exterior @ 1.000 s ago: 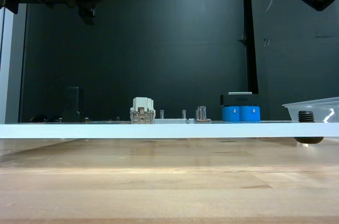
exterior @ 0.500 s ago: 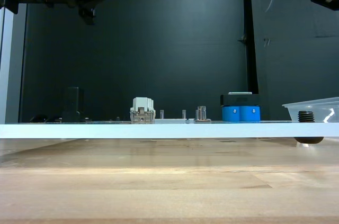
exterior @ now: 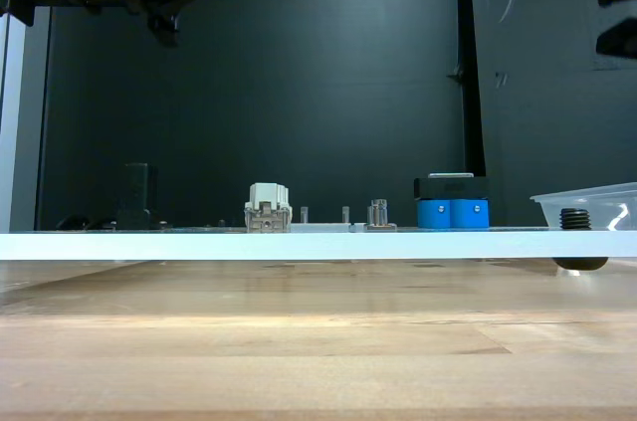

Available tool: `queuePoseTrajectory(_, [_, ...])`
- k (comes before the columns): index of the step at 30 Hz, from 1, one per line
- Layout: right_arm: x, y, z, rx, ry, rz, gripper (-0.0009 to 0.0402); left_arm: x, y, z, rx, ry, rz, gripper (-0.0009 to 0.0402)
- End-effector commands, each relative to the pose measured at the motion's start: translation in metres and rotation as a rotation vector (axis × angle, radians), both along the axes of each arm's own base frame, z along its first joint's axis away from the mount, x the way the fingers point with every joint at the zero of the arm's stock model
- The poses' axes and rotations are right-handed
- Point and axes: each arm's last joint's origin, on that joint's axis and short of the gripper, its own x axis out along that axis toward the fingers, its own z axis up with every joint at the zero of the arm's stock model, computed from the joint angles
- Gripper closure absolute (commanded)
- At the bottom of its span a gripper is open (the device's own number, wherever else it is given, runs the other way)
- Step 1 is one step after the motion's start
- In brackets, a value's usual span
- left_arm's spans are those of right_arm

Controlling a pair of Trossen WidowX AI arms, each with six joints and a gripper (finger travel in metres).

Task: Pick the RJ45 connector and install on the taskboard

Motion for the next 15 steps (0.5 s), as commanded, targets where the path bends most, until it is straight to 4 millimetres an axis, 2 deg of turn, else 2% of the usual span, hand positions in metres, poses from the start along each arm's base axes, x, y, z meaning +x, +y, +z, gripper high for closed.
queuePoseTrajectory(1, [0.006, 0.0, -0.015, 0.021, 0.006, 0.005, 0.0206, 0.0, 0.0, 0.0, 0.0, -0.001, 0.0, 0.0393])
queuePoseTrajectory(10, [0.02, 0.005, -0.053, 0.048, 0.028, 0.007, 0.0201, 0.0, 0.0, 0.0, 0.0, -0.001, 0.0, 0.0393])
queuePoseTrajectory(15, [0.026, 0.008, -0.067, 0.051, 0.033, 0.021, 0.0201, 0.0, 0.0, 0.0, 0.0, -0.001, 0.0, 0.0393])
